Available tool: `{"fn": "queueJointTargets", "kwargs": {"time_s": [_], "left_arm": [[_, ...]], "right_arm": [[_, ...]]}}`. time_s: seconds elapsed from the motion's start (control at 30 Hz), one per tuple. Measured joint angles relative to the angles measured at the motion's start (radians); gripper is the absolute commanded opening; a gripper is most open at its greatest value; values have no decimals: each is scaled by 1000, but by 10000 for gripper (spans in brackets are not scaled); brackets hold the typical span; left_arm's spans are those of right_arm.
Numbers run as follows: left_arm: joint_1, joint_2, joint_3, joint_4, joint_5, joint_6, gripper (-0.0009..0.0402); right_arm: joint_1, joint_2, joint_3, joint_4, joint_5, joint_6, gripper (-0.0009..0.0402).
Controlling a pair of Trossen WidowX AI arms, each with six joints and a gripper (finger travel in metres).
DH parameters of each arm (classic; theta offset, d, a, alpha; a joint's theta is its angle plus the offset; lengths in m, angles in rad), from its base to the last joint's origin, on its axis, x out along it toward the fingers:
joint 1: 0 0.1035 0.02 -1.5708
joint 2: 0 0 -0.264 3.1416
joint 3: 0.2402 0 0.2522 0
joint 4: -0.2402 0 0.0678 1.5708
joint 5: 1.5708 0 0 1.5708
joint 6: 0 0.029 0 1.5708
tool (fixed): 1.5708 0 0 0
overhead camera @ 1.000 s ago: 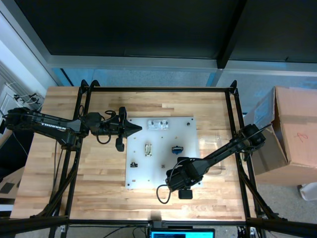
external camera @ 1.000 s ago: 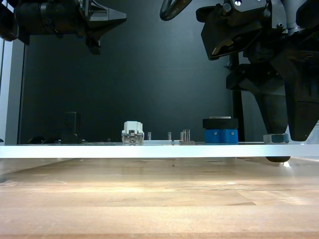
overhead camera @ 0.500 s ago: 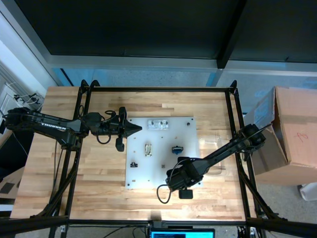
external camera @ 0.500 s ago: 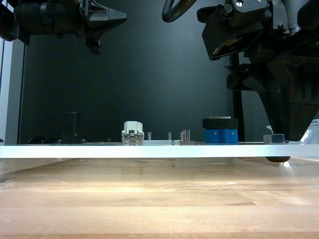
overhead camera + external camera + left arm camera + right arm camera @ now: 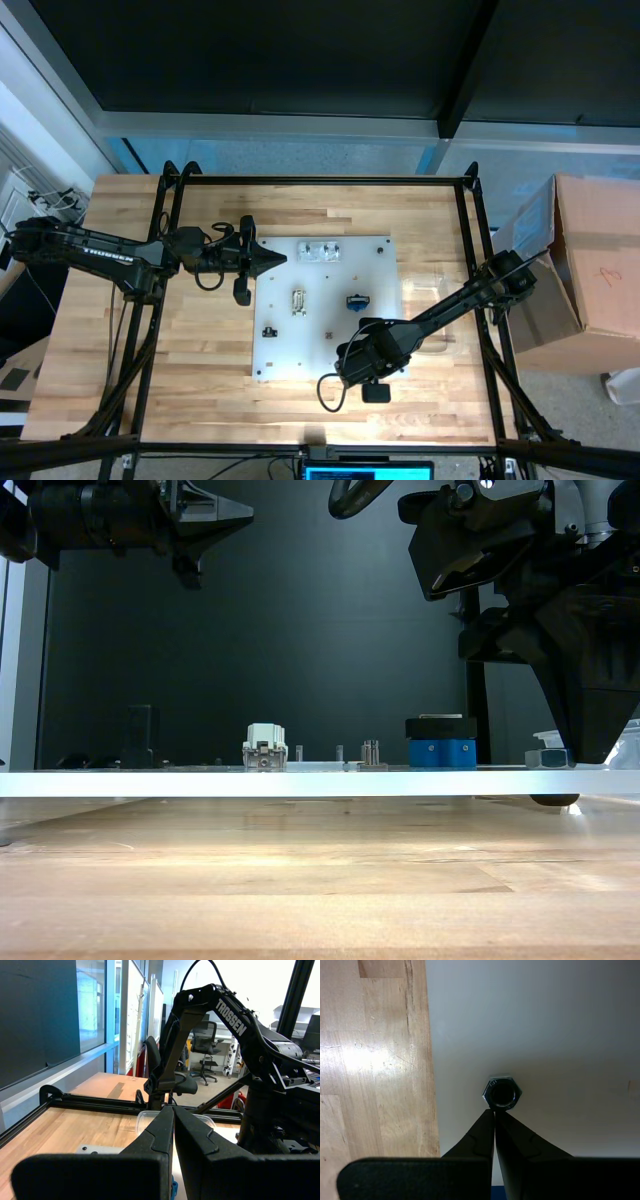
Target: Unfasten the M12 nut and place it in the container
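Nut point(image 5: 502, 1093) on white board point(image 5: 545, 1020) (stud unclear), before closed right pincer point(image 5: 494, 1111); left pincer point(image 5: 173, 1108) closed, aloft at board edge.

From above, the right gripper point(image 5: 494, 1115) hides the M12 nut point(image 5: 502, 1093) just beyond its jaws. The nut's dark bore conceals whether the stud stands inside, so its seating cannot be told.
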Motion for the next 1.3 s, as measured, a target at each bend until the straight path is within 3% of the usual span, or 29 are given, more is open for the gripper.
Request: {"fn": "queueJointTargets", "kwargs": {"time_s": [0.33,0.53,0.73,1.3], "left_arm": [[0,0,0,0,0,0,0],[0,0,0,0,0,0,0],[0,0,0,0,0,0,0],[0,0,0,0,0,0,0]], "right_arm": [[0,-5,0,1,-11,5,0],[0,-49,1,-33,-12,108,0],[-2,-88,22,-63,-16,274,0],[-24,-84,94,-108,-15,947,4]]}}
